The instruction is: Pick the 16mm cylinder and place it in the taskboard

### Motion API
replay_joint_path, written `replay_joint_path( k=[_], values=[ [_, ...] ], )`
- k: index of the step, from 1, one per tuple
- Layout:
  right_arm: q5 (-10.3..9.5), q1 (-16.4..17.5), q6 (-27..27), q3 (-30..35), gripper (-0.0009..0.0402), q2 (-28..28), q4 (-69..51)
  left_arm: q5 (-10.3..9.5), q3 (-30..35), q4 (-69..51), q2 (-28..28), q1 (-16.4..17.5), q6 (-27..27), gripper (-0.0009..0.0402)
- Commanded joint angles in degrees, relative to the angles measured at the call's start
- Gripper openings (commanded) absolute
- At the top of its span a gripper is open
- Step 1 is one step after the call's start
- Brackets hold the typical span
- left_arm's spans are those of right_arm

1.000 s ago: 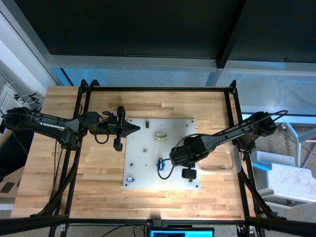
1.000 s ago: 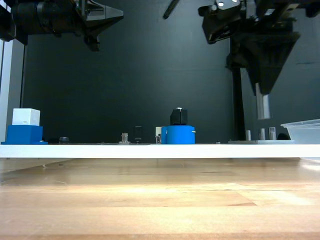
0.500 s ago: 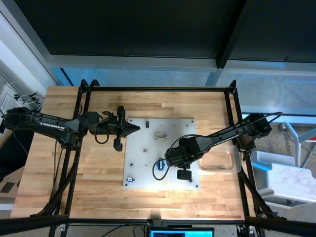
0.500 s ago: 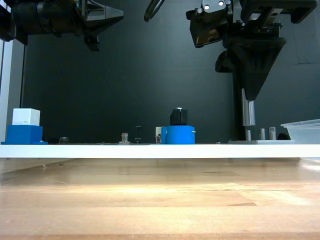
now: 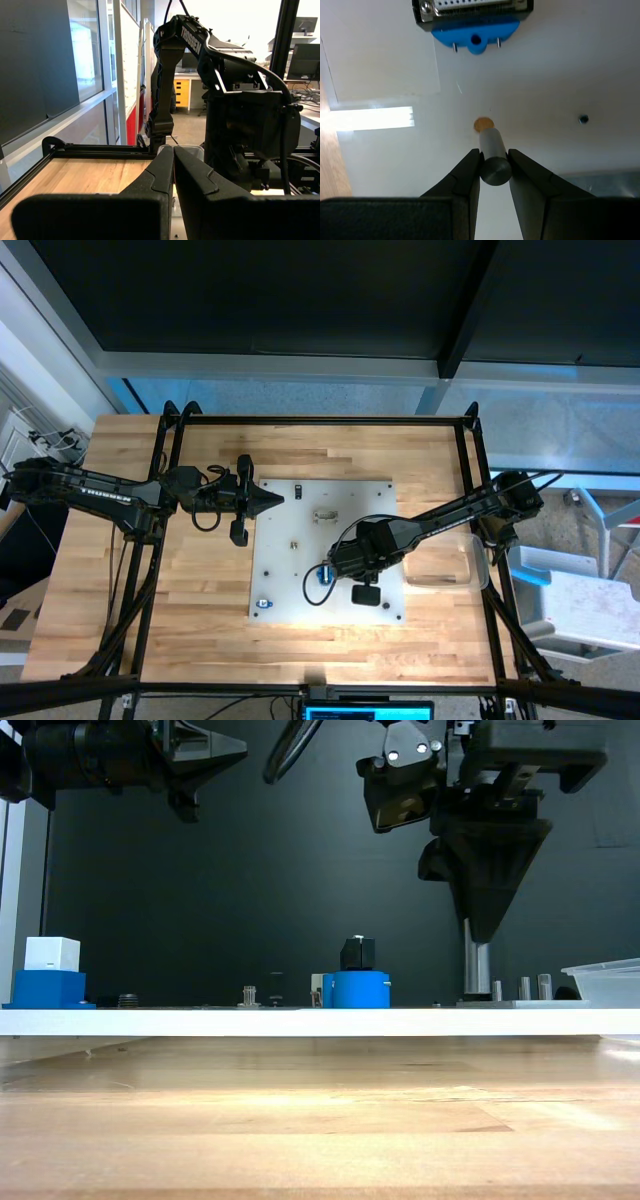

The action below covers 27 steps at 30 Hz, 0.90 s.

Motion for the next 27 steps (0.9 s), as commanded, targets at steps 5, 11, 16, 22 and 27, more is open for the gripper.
replay_joint_path(
  k=[5, 11, 16, 22, 27],
  values=[
    [-0.02, 0.00, -0.92, 1.79, 0.0009, 1.62, -0.55, 0.00, 0.02, 0.00, 0.02, 0.02, 0.02, 0.0000],
    [0.00, 0.00, -0.94, 1.86, 0.0009, 1.68, -0.70, 0.00, 0.02, 0.00, 0.02, 0.00, 0.00, 0.0000],
    [0.02, 0.00, -0.94, 1.86, 0.0009, 1.66, -0.68, 0.00, 0.02, 0.00, 0.02, 0.00, 0.00, 0.0000],
    [0.02, 0.00, -0.83, 1.79, 0.0009, 1.68, -0.59, 0.00, 0.02, 0.00, 0.02, 0.02, 0.02, 0.0000],
    [0.02, 0.00, -0.85, 1.73, 0.0009, 1.68, -0.50, 0.00, 0.02, 0.00, 0.02, 0.00, 0.00, 0.0000]
  ],
)
